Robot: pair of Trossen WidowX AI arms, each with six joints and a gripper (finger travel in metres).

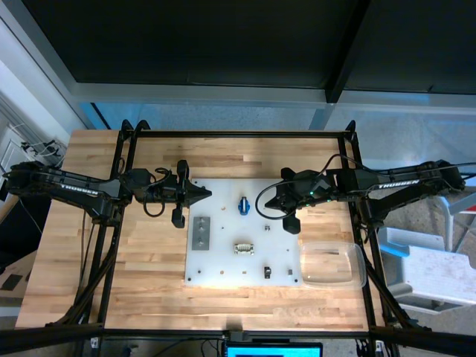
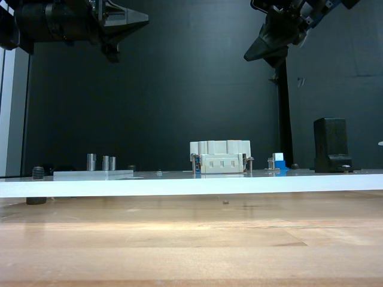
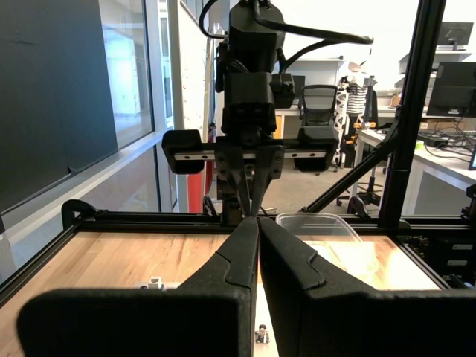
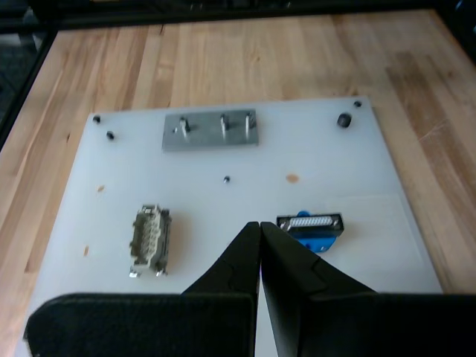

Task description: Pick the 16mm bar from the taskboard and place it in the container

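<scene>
The table (image 1: 89, 282) carries the taskboard (image 1: 223, 260) flat at its middle. The container (image 1: 332, 265) sits just beside the board's near right corner and looks empty. On the board's left side is the grey block (image 1: 201, 231), with three short bars (image 4: 222, 125) standing upright in a row (which one is the 16mm I cannot tell from here).

That row looks like the main hazard. The bars stand close together, so a descent slightly off line could close on the wrong one or knock a neighbour. A bar pulled at a tilt might bind in its hole and drag the block or the board. The container is across the board from the block, so a weak pinch could drop the bar on the way.

Both arms reach inward, high above the board. The left gripper (image 1: 206, 195) hangs over the far left edge, pointing right, nearest the block. The right gripper (image 1: 268, 202) hovers by the blue knob (image 1: 242, 206), angled down and left. Each has its fingers pressed together on nothing.
</scene>
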